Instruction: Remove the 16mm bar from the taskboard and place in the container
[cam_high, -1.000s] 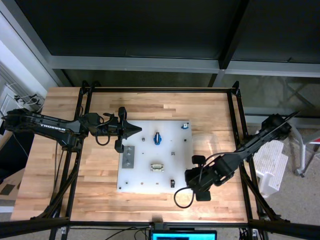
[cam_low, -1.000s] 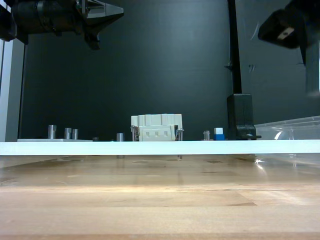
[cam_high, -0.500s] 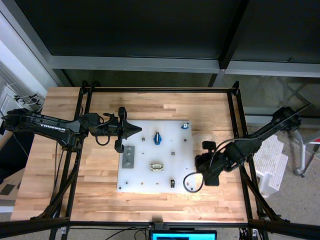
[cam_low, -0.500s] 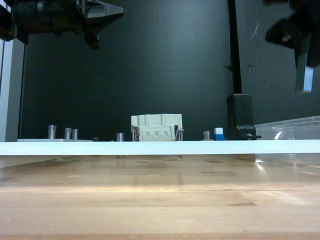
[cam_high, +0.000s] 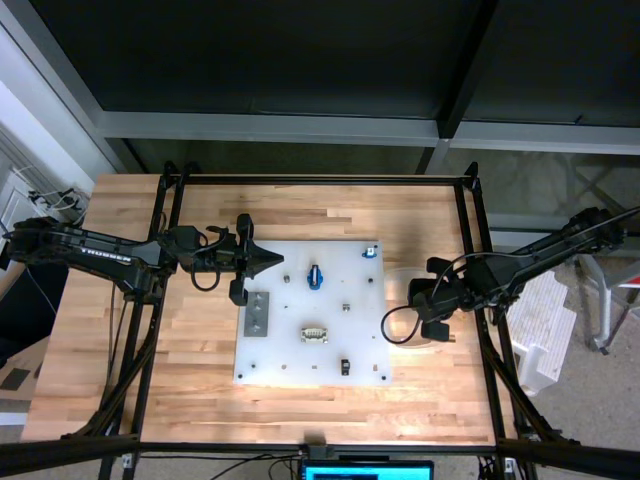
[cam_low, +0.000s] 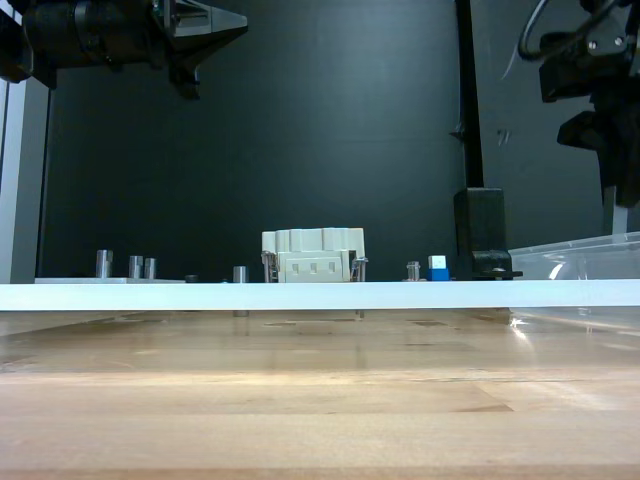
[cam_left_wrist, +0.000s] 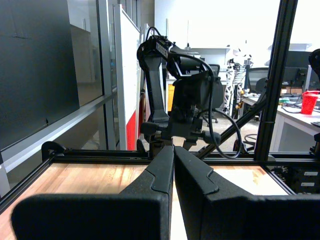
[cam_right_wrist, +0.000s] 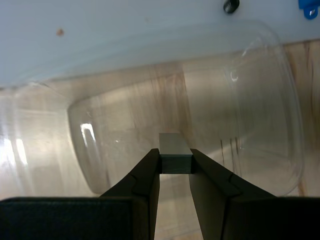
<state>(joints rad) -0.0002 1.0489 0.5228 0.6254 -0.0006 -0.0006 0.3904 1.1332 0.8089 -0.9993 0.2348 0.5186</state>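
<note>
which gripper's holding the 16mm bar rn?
The right gripper: shut on the 16mm bar, above the container. The left gripper, high over the taskboard, is shut and empty.

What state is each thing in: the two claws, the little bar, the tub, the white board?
right gripper: shut on the 16mm bar, above the container.
16mm bar: held in the air, off the taskboard.
left gripper: shut, empty, raised by the taskboard's far corner.
container: upright, looks empty.
taskboard: flat on the table.

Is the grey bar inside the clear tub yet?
Not yet: right gripper pinches the short grey bar above the clear plastic tub; left gripper hovers by the white board.
</note>
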